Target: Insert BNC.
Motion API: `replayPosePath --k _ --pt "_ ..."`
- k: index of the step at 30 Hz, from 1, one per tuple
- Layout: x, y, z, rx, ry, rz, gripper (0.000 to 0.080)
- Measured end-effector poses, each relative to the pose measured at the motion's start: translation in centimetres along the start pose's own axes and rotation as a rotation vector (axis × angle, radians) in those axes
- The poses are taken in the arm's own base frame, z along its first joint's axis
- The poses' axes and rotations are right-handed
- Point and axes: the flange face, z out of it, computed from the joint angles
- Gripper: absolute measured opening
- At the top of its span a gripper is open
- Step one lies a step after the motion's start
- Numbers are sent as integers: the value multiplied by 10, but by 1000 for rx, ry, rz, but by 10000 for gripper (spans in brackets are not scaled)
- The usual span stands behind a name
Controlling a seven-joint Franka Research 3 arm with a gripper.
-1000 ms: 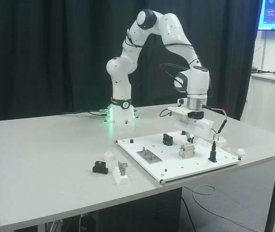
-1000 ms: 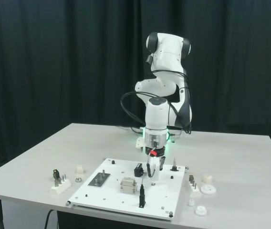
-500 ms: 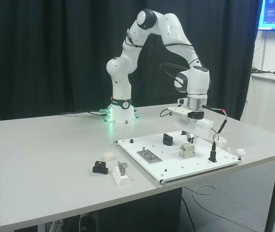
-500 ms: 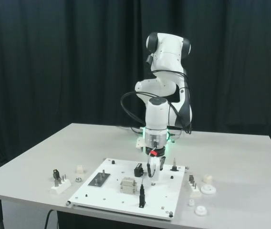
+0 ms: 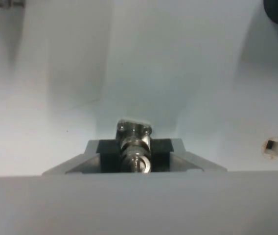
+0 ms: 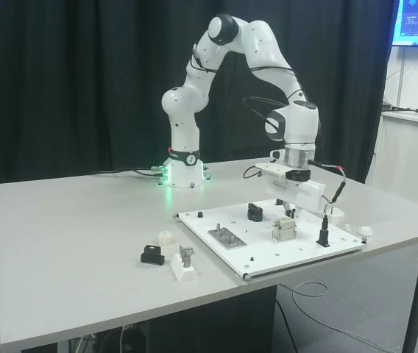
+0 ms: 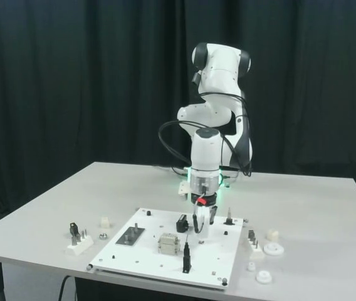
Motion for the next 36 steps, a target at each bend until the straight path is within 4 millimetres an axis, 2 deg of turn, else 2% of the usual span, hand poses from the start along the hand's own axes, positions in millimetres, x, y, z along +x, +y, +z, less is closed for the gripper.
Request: replayPosePath --k 36 --pt "-1 -1 4 4 4 -74 123"
